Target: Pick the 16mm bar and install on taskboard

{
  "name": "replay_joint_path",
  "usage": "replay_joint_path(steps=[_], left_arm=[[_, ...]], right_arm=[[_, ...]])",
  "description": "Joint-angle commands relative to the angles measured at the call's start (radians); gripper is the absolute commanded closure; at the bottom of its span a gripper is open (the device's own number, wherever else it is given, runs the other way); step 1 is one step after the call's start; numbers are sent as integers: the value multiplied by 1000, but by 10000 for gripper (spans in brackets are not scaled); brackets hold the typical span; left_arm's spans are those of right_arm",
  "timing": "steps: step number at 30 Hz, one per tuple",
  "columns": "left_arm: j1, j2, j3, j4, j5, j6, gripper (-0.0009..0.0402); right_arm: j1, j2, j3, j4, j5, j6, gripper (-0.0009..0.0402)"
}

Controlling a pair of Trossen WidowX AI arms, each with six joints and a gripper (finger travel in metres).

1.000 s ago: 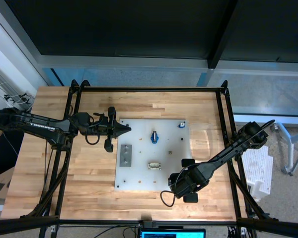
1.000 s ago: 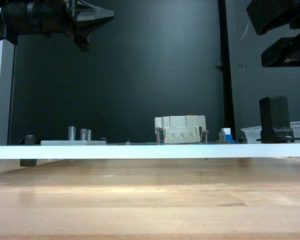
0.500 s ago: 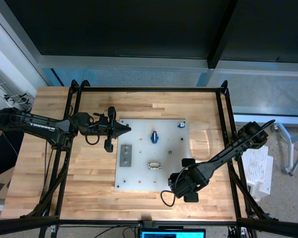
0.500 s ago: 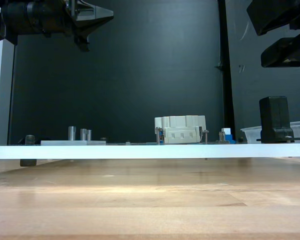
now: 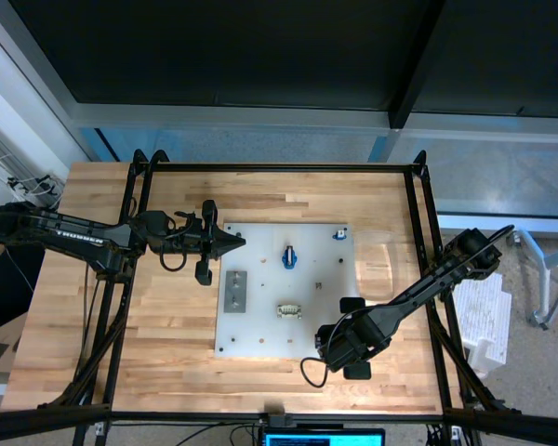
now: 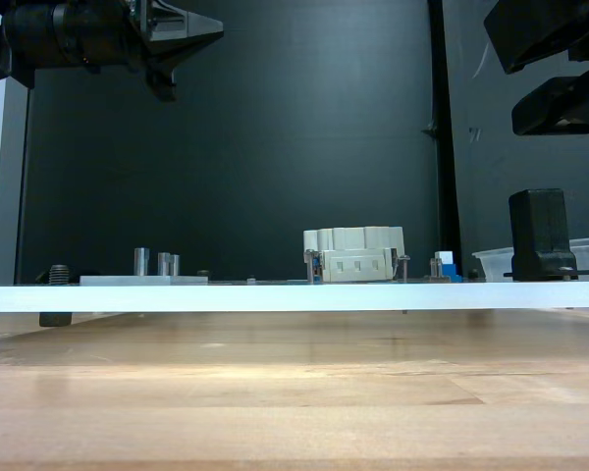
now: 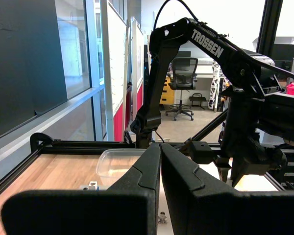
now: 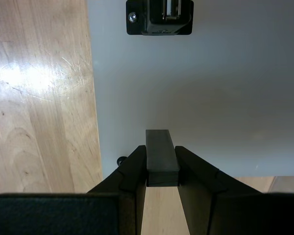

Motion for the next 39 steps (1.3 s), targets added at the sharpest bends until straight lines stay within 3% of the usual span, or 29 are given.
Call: replay_joint_path(steps=[1, 39], left_arm=[[0, 0, 0, 0, 0, 0, 393], [0, 0, 0, 0, 0, 0, 393]], right_arm=[[0, 1, 0, 4, -2, 1, 389], [0, 8, -70, 90, -3, 4, 389]])
